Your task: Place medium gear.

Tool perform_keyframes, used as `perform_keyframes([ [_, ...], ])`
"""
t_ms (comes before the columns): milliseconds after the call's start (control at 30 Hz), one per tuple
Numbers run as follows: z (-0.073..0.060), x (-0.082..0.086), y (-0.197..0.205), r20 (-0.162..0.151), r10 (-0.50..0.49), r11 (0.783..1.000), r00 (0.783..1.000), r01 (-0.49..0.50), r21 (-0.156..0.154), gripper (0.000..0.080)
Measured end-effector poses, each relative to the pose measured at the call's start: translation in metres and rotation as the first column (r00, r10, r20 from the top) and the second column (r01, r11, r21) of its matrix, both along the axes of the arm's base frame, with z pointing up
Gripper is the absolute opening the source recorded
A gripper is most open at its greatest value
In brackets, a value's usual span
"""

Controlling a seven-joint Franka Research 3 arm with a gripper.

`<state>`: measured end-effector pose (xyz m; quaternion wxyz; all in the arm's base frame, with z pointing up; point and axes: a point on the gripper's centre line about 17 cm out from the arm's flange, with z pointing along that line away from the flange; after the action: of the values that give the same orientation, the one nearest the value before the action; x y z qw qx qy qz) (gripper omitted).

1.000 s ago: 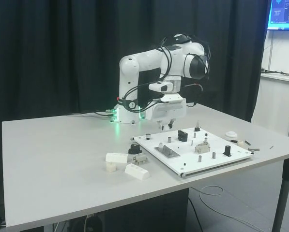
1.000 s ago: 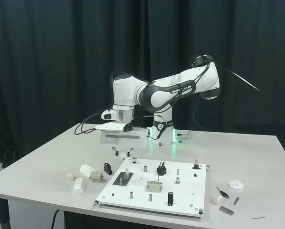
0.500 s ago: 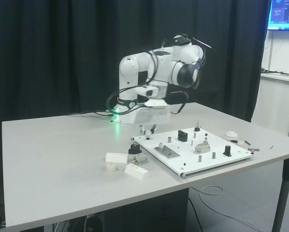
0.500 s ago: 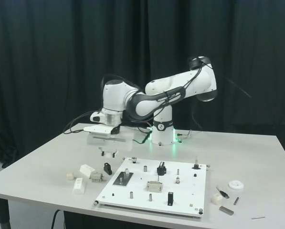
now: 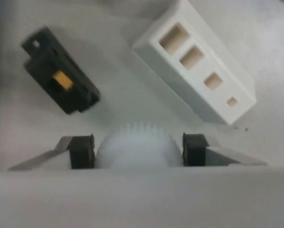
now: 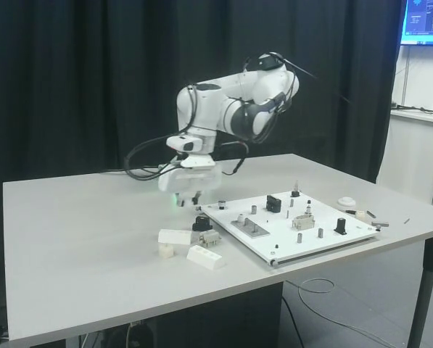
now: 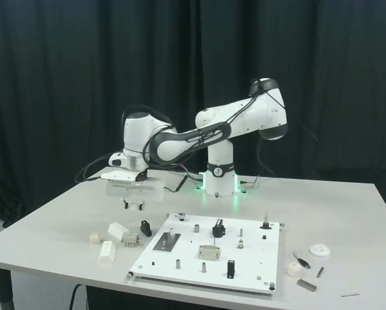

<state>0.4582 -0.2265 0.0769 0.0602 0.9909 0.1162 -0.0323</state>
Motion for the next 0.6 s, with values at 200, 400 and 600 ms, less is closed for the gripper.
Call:
perform_keyframes([
  [200,-0.015,-0.011,-0.017,0.016,0.006,1.0,1.0,-0.006,0.017,0.04],
  [400,-0.032,-0.017,-0.028,0.023,0.008,0.999,1.0,-0.009,0.036,0.04],
  [600,-0.045,-0.021,-0.031,0.029,0.006,0.998,1.0,-0.008,0.057,0.04],
])
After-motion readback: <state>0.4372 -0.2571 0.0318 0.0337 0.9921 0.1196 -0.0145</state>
